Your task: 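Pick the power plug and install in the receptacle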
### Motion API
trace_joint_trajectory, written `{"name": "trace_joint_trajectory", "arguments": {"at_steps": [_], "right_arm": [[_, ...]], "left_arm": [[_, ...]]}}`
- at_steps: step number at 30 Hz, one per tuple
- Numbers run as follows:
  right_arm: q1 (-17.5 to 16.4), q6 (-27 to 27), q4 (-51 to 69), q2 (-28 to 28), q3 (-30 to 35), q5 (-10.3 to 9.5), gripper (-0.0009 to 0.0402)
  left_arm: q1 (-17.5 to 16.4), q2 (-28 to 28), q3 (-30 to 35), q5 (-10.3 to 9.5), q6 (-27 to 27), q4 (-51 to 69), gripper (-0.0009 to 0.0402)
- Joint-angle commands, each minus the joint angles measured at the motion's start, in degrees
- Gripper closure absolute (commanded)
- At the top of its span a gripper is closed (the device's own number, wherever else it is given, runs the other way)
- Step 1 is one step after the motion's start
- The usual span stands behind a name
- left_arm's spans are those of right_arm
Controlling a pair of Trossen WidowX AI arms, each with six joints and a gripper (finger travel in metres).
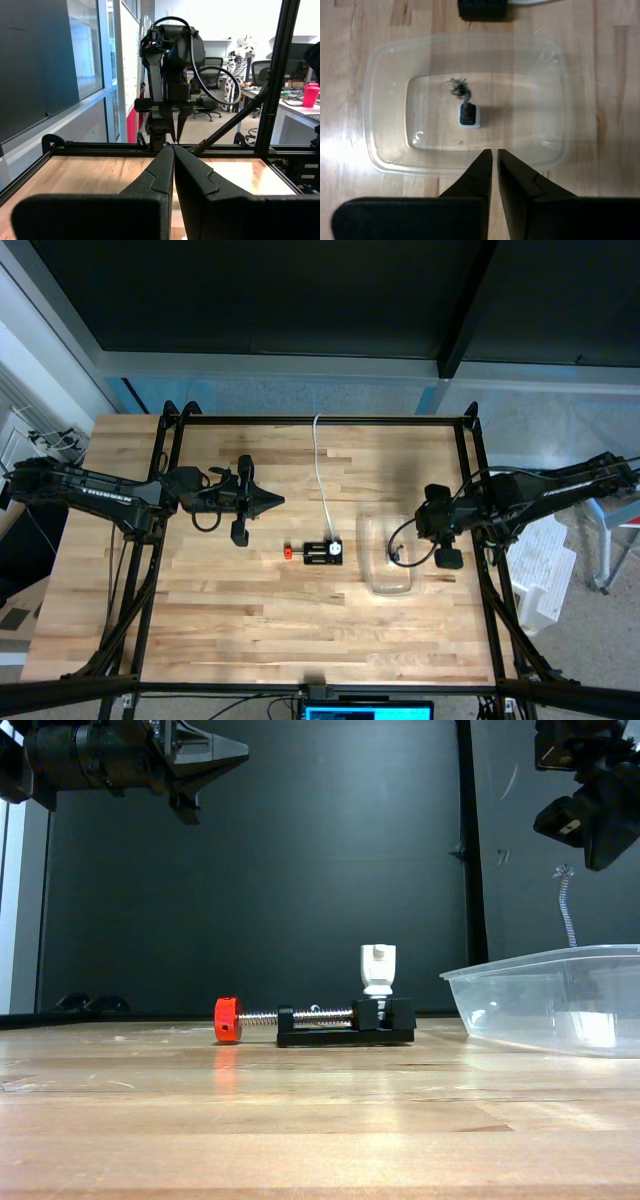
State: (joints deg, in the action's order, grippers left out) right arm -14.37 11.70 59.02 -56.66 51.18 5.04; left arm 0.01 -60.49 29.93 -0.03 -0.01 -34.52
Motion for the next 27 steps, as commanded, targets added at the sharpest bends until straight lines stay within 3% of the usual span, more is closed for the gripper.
{"name": "trace_joint_trajectory", "arguments": {"at_steps": [1,5,13,21,27], "right_arm": [[-1.1,0.5,-0.9,-1.9,0.0,1.07,0.0333],[-2.5,1.1,-3.0,-4.3,-0.1,2.97,0.0285],[-3.8,1.5,-8.3,-7.0,-2.1,2.91,0.0212],[-4.1,2.9,-12.6,-10.1,-4.2,2.91,0.0163],[-4.2,3.0,-16.0,-12.8,-5.0,2.95,0.0152]], "left_arm": [[0.0,0.0,0.0,0.0,0.0,0.0,0.0393],[0.0,0.0,0.0,0.0,0.0,0.0,0.0393],[0.0,0.0,0.0,0.0,0.0,0.0,0.0393],[0.0,0.0,0.0,0.0,0.0,0.0,0.0393],[0.0,0.0,0.0,0.0,0.0,0.0,0.0393]]}}
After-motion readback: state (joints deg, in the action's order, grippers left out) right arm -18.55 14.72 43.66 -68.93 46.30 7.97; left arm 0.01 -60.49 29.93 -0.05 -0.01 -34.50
